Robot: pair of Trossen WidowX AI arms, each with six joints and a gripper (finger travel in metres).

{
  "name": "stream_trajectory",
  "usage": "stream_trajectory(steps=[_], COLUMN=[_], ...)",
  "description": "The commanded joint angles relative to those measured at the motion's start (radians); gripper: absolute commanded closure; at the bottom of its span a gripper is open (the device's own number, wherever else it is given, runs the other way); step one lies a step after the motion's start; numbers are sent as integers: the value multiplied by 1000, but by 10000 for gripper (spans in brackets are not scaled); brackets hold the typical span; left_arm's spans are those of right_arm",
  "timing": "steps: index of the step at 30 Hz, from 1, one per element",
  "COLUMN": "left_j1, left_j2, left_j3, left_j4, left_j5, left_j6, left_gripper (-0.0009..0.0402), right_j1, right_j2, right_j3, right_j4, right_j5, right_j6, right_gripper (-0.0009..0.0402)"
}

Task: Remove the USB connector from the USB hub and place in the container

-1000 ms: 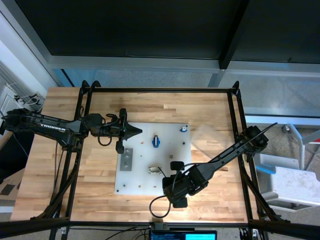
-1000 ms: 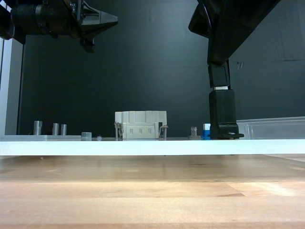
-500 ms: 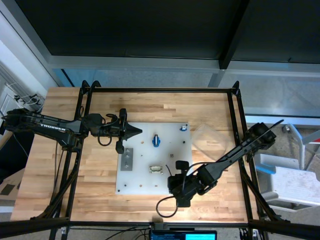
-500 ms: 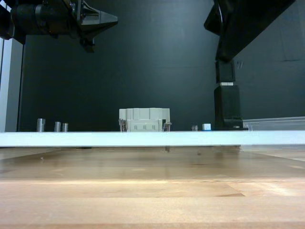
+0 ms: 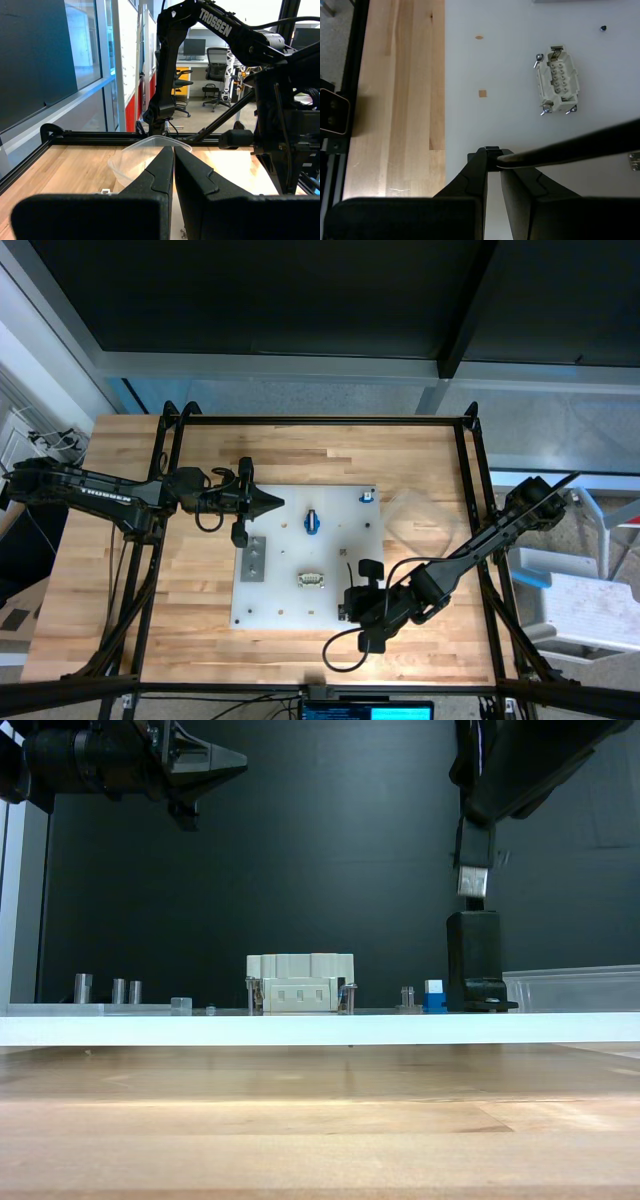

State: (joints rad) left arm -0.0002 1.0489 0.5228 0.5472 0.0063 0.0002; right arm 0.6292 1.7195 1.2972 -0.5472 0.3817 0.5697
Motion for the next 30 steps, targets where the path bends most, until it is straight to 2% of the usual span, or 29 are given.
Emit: stream_trajectory(steps=[1, 16, 23, 30], left_j1=[0, 0, 0, 0], left_j2=[0, 0, 0, 0], left_j3=[0, 0, 0, 0], left_j4=[0, 0, 0, 0], left_j5=[0, 0, 0, 0], left_j6=[0, 0, 0, 0], left_gripper=[392, 392, 392, 392], right_j1=[1, -6, -36, -74], right_j2=[1, -45, -131, -241], right_j3=[-2, -3, -3, -25], right_j4=[-9, -57, -140, -286], right_j5=[-7, -18, -72, -71], right_j6=[-2, -16, -1, 2], right_gripper=[393, 393, 393, 393])
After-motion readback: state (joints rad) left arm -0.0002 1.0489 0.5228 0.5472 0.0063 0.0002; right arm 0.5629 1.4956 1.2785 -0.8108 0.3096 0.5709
